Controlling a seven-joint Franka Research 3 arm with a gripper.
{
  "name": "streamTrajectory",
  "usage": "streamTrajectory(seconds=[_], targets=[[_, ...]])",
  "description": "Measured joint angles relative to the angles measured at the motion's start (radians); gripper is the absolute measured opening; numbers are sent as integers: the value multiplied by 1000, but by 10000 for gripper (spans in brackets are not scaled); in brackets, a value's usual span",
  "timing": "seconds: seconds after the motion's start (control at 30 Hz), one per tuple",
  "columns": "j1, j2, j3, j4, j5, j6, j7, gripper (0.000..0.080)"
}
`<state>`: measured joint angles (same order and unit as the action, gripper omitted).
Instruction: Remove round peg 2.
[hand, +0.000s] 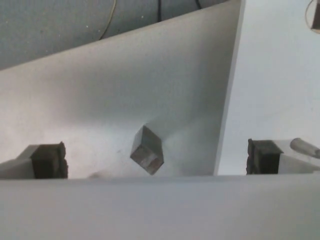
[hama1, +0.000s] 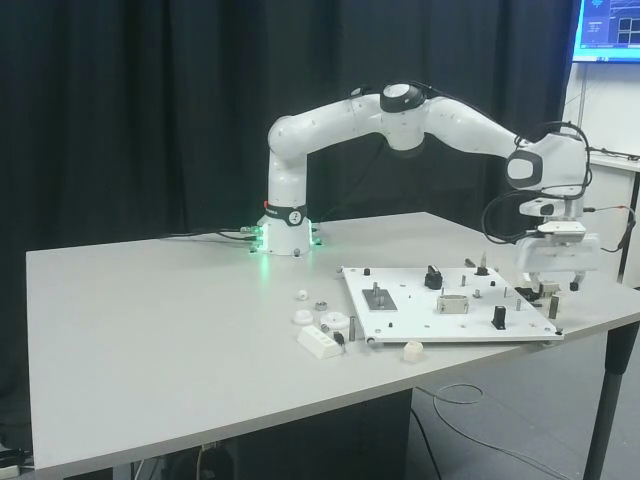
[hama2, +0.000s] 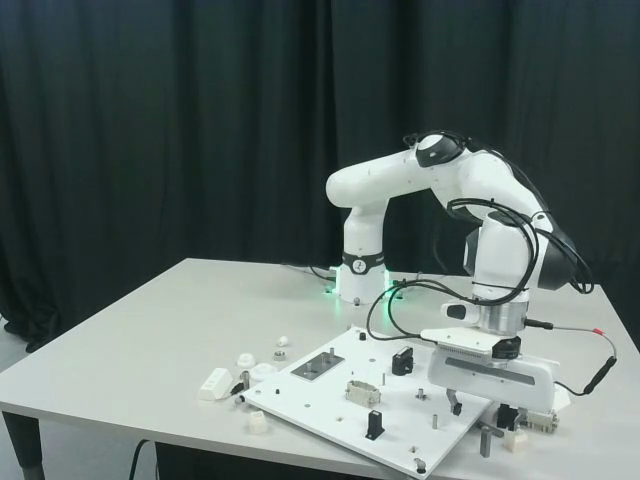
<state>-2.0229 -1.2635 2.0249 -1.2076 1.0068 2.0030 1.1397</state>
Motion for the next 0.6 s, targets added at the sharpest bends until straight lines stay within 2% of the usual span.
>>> streamTrajectory(seconds=[0.6], targets=[[-17, 0, -20, 1, -5, -31, -59, 800]])
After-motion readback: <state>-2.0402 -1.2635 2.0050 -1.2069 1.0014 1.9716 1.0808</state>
